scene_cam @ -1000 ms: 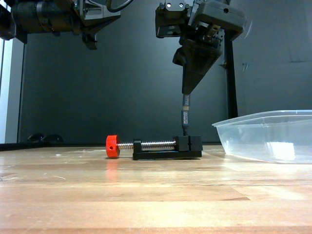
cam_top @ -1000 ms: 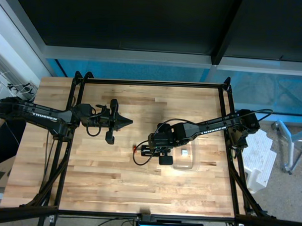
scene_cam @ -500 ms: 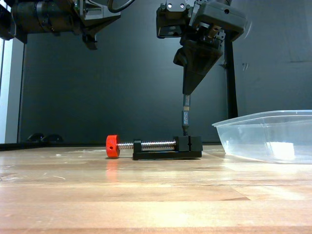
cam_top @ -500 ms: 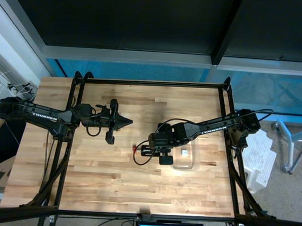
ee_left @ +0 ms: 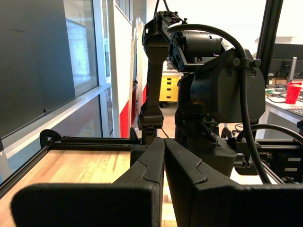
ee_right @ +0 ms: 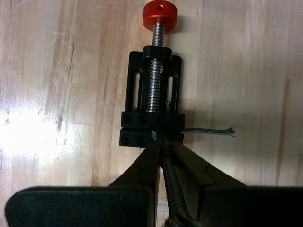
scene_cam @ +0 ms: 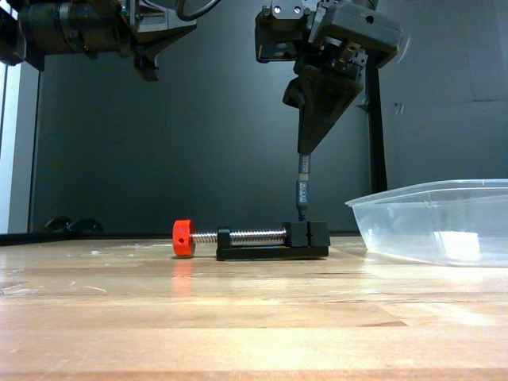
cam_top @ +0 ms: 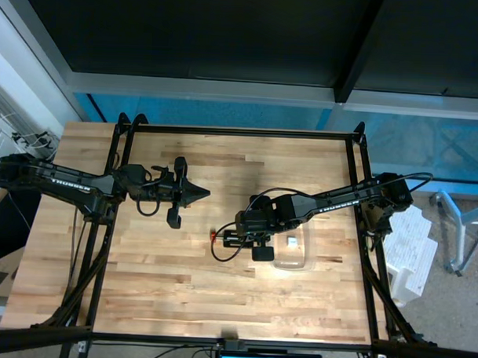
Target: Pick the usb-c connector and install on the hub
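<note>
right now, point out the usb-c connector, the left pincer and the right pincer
usb-c connector (scene_cam: 302,190), low view, its upright body, held over the clamp (scene_cam: 274,240)
right pincer (scene_cam: 304,151), low view, between its tips, shut on the connector
left pincer (cam_top: 205,193), high view, between its shut tips, raised at the left

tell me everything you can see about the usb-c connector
The usb-c connector is a slim grey plug standing upright, gripped at its top by the right tool, which is shut on it. Its lower end meets the top of the black clamp; how far it is in, I cannot tell. A dark braided cable runs back from it through that tool. The left tool is shut, raised above the table at the left, apart from it.
</note>
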